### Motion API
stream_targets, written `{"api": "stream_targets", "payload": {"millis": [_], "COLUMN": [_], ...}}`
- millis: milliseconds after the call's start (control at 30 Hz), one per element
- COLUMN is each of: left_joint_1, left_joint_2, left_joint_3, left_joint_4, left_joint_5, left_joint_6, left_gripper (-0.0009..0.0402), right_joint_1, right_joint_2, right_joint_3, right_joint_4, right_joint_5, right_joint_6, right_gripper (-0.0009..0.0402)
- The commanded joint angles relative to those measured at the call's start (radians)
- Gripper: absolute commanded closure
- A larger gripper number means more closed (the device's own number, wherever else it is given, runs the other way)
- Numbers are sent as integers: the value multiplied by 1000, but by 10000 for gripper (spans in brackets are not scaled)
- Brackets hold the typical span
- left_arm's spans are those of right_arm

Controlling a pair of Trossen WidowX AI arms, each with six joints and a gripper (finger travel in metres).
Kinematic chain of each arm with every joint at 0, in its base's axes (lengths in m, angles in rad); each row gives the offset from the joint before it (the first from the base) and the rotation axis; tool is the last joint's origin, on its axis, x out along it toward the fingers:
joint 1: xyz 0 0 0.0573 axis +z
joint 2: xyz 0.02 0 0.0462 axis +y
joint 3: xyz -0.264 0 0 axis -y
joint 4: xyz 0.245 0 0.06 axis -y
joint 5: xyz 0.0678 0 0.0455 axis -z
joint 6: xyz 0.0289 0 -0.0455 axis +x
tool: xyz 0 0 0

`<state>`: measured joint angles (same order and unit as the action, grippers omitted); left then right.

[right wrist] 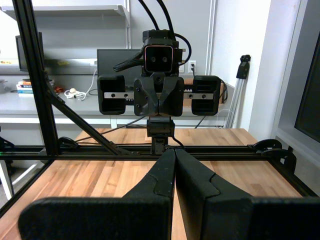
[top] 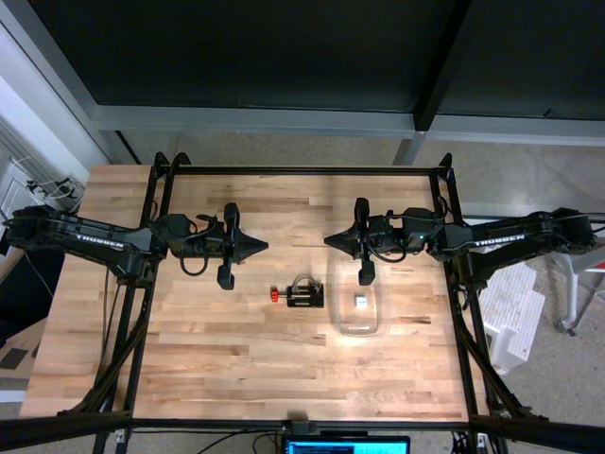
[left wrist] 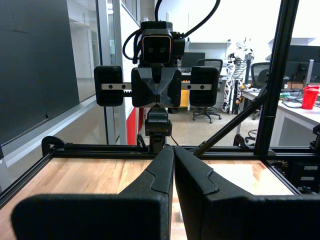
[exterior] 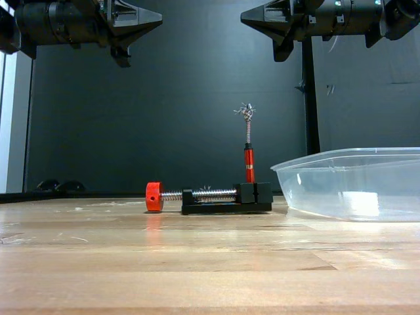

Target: Remove the RCA connector from the receptacle and place in the container

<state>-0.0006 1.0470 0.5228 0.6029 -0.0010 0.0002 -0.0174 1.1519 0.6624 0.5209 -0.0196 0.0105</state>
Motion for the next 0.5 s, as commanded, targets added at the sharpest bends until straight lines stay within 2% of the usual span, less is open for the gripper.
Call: {"api": "stream_targets", "payload": {"millis": [33, 300, 367, 400, 500], "left_joint_1": [0, 1, 0, 0, 0], "left_joint_2": [0, 0, 0, 0, 0], "left_joint_3": [0, 0, 0, 0, 0], "left_joint_4": [0, 0, 0, 0, 0], "left_joint_5": [0, 0, 0, 0, 0], "left_joint_6": [0, 0, 0, 0, 0], "left_gripper": [393, 393, 393, 393, 393], "right_joint_1": [0, 0, 0, 0, 11], "right_joint_2": [0, 0, 0, 0, 0], "right_joint_3": [0, 0, 4, 14, 66], "right_joint_4": [0, -1, -14, -43, -206], "right_joint_5": [0, -1, -22, -32, -34], "right_joint_6": [0, 16, 68, 75, 56], "right_gripper": [393, 393, 393, 393, 393]}}
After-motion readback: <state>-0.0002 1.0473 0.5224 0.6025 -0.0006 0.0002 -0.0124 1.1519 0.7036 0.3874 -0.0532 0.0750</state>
